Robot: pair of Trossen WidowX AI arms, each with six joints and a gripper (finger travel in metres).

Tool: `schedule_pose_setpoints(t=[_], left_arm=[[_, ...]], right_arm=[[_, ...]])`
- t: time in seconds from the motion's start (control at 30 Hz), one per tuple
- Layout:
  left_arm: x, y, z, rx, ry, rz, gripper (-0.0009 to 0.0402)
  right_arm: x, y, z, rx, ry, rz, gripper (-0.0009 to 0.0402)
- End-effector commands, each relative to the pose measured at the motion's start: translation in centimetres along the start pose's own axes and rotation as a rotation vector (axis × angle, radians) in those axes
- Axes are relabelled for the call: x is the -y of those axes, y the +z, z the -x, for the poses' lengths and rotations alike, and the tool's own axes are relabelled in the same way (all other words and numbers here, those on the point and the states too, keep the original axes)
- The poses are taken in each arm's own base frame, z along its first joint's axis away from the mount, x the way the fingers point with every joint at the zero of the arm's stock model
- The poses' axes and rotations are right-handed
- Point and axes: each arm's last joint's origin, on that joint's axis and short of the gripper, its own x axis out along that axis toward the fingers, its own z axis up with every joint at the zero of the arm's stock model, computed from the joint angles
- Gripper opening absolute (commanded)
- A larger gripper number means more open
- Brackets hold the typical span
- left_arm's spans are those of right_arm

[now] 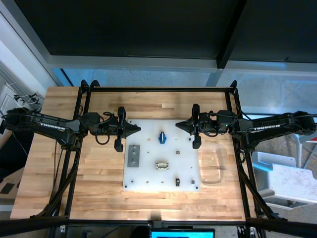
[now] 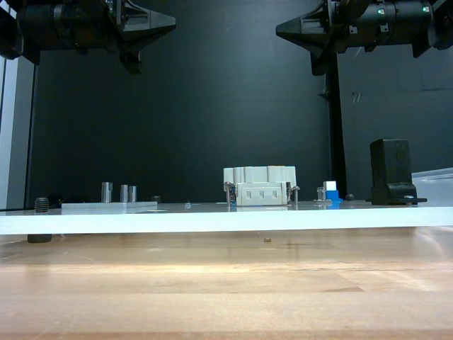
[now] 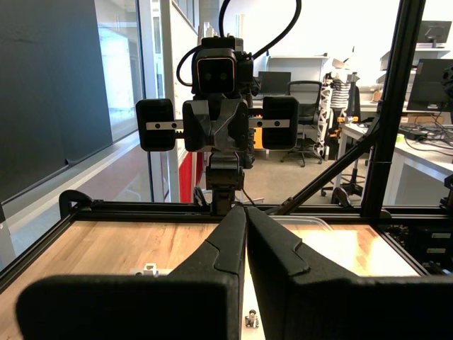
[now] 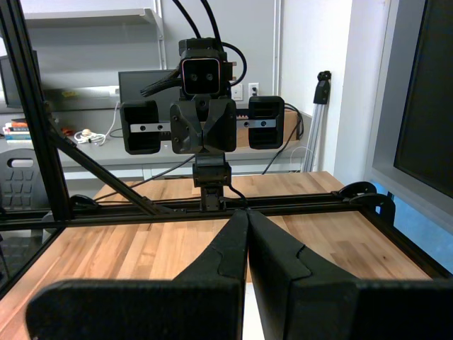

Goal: Pick the 16mm bar from the taskboard and place it in the container

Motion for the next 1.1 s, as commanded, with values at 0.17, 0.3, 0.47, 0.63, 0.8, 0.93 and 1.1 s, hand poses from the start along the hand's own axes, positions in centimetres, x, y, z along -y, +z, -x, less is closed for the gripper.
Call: schedule_pose_setpoints(t=[0.17,0.3,0.47,0.63,0.8,0.93,1.1], left_arm=[[0.0,0.01,0.0,0.0,-0.001,0.0,0.0],[0.01,0.01,0.0,0.0,-0.001,0.0,0.0],[0.01,0.01,0.0,0.0,-0.001,0.0,0.0],[0.01,0.01,0.0,0.0,-0.001,0.0,0.0],[0.01,0.01,0.0,0.0,-0.001,0.0,0.0],[0.0,0.01,0.0,0.0,0.0,0.0,0.0],[0.0,0.01,0.0,0.0,-0.001,0.0,0.0]], right_arm=[[0.01,0.0,0.0,0.0,0.0,0.0,0.0],[0.01,0.0,0.0,0.0,0.0,0.0,0.0],[0.0,0.0,0.0,0.0,0.0,0.0,0.0],[0.01,0.0,0.0,0.0,0.0,0.0,0.0],[0.0,0.01,0.0,0.001,0.001,0.0,0.0],[-0.01,0.14,-0.04,-0.002,0.003,0.0,0.0],[-0.08,0.81,-0.34,-0.068,0.001,-0.002,0.0]])
